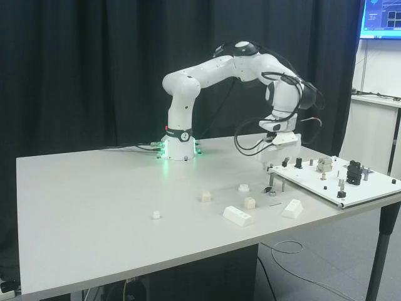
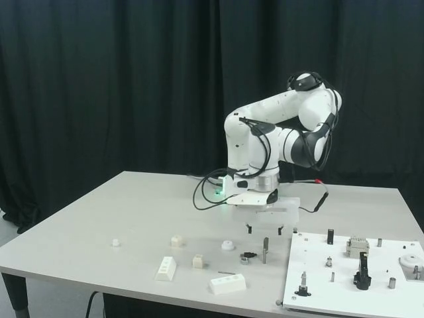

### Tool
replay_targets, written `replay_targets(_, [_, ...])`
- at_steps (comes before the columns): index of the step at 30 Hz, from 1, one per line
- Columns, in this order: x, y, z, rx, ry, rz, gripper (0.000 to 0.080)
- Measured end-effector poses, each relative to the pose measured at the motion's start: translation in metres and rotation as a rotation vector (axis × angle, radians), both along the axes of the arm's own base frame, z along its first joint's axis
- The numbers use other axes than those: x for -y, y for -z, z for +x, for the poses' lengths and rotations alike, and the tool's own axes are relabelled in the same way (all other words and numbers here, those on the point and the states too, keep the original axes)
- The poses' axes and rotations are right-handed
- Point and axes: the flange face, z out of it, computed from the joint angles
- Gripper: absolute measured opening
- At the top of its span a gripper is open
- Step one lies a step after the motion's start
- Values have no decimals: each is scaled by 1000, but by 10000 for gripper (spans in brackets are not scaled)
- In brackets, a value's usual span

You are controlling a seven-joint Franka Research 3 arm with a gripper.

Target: Remove Ethernet.

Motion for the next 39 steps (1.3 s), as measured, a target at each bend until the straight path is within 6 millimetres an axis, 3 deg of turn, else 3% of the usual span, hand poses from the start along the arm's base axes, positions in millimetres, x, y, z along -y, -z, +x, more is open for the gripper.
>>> replay_targets(24, [-56,-57,73,199,2,-17,800])
replay_targets(32, [-73,-63,96,226,68,-31,800])
replay_targets(39, [-88,-62,116,233,-12,-28,800])
